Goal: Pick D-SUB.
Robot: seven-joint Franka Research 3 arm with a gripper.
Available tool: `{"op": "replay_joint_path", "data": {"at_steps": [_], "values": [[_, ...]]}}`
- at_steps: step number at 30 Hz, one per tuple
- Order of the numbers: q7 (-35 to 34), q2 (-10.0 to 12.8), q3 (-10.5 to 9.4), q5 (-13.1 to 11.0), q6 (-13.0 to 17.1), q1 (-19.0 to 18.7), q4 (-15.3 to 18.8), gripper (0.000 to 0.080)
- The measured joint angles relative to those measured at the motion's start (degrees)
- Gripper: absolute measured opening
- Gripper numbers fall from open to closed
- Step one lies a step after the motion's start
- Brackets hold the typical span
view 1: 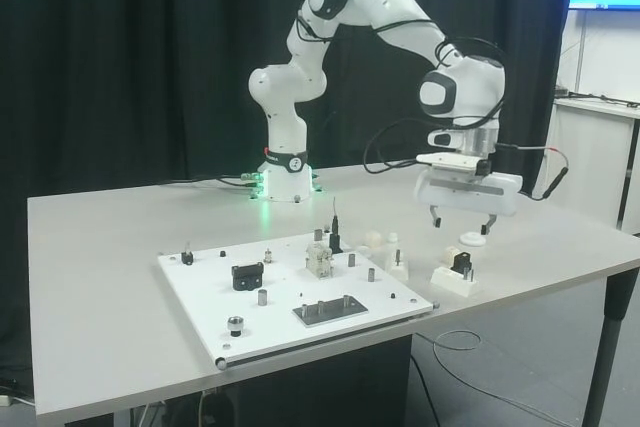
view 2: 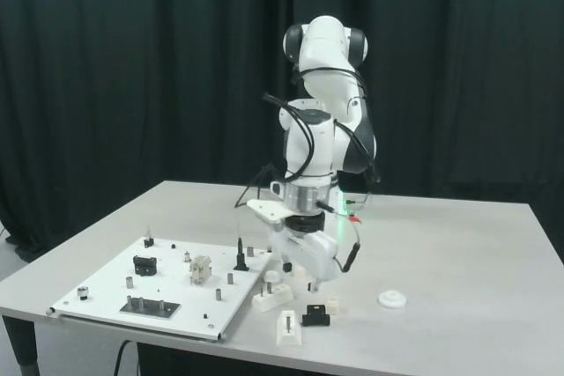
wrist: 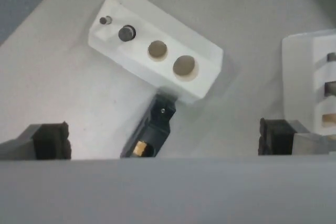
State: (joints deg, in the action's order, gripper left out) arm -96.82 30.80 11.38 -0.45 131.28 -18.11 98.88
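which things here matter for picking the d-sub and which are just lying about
For the job:
D-SUB, black, at the edge of the holed block
gripper, open, above it

Lying about:
holed block, white
slotted block, white
board with small parts on it
disc, white, on the table

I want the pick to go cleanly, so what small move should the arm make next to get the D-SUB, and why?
Probably a straight descent. In the wrist view the gripper is open, and the black D-SUB connector lies on the grey table between the fingertips, against the white holder block. The room views show the gripper hanging above the table, so lowering comes before closing.
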Motion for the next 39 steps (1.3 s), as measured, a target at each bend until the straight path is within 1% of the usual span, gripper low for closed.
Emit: {"op": "replay_joint_path", "data": {"at_steps": [7, 13, 20, 25, 39], "values": [[-5.64, 1.31, -0.39, -0.01, 1.14, -0.03, -0.07, 0.08], [-7.95, 2.42, -0.86, -0.01, 1.93, -0.03, -0.22, 0.08], [-11.28, 3.44, -1.14, -0.03, 2.04, -0.03, -0.61, 0.08], [-14.41, 3.86, -1.26, -0.14, 1.94, -0.03, -0.69, 0.08], [-17.12, 4.44, -1.94, -0.61, 1.45, -0.03, -0.82, 0.08]]}}
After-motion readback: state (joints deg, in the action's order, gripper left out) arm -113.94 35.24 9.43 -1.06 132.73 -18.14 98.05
